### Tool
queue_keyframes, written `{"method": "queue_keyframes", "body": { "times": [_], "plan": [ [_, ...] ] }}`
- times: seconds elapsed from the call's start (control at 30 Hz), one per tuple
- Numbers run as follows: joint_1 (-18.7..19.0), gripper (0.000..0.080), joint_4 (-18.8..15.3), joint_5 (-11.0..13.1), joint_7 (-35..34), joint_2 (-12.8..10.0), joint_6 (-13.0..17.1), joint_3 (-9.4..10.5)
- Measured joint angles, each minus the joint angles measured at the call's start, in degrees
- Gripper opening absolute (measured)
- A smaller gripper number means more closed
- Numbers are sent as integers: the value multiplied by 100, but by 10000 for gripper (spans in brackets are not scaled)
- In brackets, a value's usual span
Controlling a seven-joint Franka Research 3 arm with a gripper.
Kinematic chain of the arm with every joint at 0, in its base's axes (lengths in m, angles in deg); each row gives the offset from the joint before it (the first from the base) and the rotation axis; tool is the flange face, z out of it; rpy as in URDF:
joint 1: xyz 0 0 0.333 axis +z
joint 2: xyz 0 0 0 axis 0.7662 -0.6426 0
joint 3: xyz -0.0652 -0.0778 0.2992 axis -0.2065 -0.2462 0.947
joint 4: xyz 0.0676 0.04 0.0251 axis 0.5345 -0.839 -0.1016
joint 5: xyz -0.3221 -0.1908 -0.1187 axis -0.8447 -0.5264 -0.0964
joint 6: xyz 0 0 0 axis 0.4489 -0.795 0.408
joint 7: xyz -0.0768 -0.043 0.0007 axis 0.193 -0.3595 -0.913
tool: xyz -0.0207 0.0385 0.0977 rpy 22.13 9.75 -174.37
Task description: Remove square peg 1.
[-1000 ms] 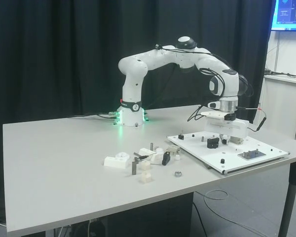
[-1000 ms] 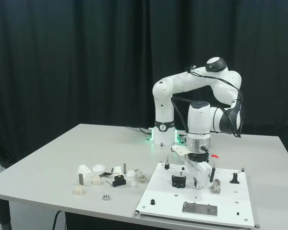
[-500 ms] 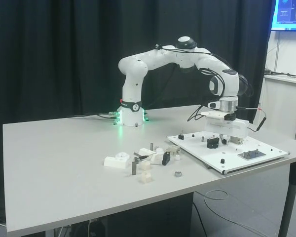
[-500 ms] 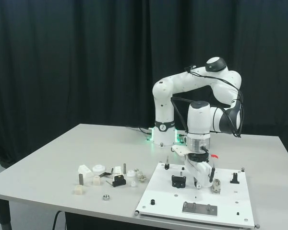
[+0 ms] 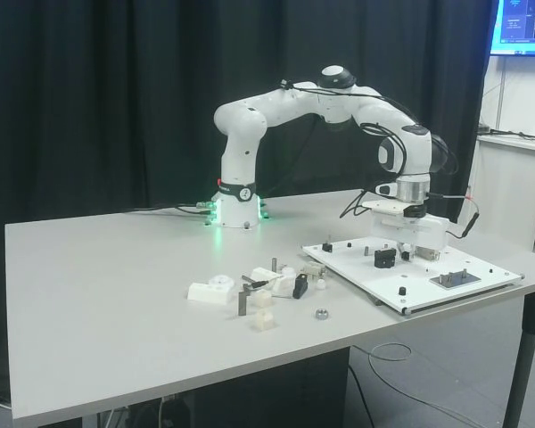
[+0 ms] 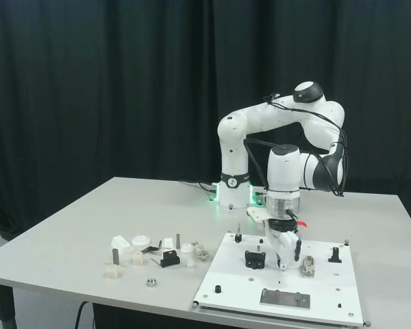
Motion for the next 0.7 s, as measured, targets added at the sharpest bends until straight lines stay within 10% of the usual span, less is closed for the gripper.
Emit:
{"method": "queue_keyframes", "body": {
  "times": [0.7],
  "plan": [
    [1, 27, 18, -62, 320, 13, 0, -3]
  ]
}}
